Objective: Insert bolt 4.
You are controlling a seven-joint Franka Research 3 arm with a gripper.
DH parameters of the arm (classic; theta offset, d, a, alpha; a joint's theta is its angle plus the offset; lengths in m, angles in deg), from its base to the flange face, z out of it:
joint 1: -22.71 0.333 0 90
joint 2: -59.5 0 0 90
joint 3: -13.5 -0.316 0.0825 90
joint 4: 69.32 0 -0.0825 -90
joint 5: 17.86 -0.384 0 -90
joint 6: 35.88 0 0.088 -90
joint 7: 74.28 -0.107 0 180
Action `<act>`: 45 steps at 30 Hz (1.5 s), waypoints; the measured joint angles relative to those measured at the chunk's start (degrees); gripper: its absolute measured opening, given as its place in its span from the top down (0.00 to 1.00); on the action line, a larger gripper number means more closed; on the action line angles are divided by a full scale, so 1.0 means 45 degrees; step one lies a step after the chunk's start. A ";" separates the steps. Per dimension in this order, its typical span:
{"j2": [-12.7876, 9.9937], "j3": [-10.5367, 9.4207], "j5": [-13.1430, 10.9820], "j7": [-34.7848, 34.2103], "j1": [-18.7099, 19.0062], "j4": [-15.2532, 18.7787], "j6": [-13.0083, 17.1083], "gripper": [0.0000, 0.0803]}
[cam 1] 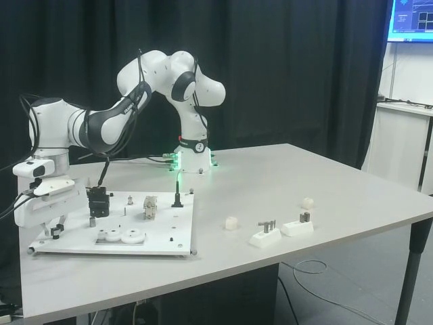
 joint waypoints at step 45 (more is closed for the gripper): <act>-0.0016 -0.0002 -0.0390 -0.8331 -0.0067 -0.0016 -0.0037 0.72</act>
